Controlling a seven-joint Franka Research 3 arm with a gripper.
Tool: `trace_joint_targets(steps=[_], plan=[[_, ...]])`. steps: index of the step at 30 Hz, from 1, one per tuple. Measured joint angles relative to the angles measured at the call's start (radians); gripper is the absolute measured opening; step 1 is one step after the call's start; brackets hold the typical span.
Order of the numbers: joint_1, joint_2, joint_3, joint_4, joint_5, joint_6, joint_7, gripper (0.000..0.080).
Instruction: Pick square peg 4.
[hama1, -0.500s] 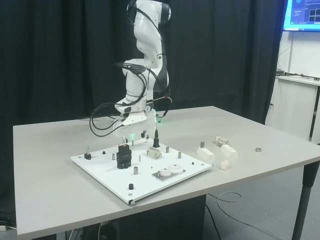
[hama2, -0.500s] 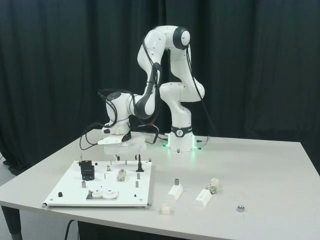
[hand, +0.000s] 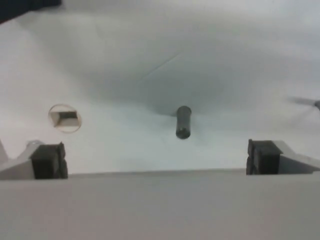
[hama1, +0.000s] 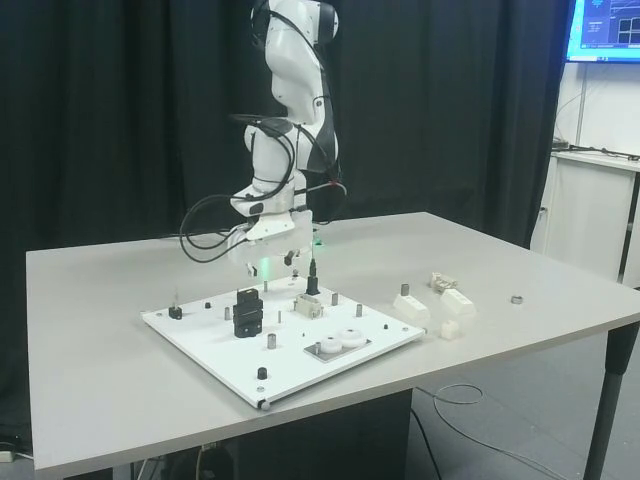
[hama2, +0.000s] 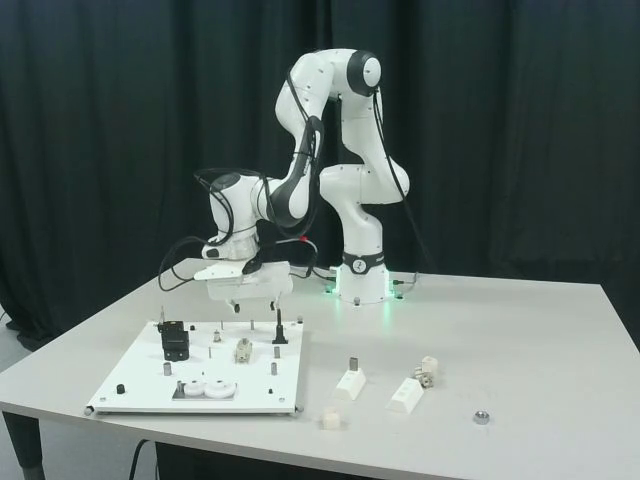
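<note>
My gripper (hand: 155, 159) is open, its black pads (hand: 47, 161) far apart with nothing between them. Below it a small dark grey peg (hand: 183, 121) stands upright on the white board (hand: 125, 65), between the lines of the two fingers and some way under them. A square hole (hand: 65, 118) shows in the board to one side of the peg. In the first room view the gripper (hama1: 268, 263) hangs above the back part of the board (hama1: 210, 345), over a short peg (hama1: 269, 287). The second room view also has the gripper (hama2: 254, 303) above the board (hama2: 140, 385).
On the board stand a black block (hama1: 247, 310), a tall black post (hama1: 312, 278), two white gears (hama1: 342, 341) and several short pegs. On the grey table beside the board lie white blocks (hama1: 410, 307) and a small nut (hama1: 517, 298).
The arm has lifted the gripper higher above the board. It is still open and holds nothing; the parts on the board have not moved.
</note>
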Motion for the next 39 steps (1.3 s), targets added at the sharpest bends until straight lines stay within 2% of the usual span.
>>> trace_joint_targets(steps=[12, 23, 32, 39], plan=[[0.015, -0.086, 0.001, 0.009, -0.084, -0.095, 0.116, 0.0800], [0.072, -0.170, 0.015, 0.018, -0.130, -0.189, 0.256, 0.0800], [0.120, -0.219, 0.053, 0.027, -0.156, -0.251, 0.375, 0.0800], [0.153, -0.236, 0.104, 0.042, -0.155, -0.282, 0.467, 0.0800]])
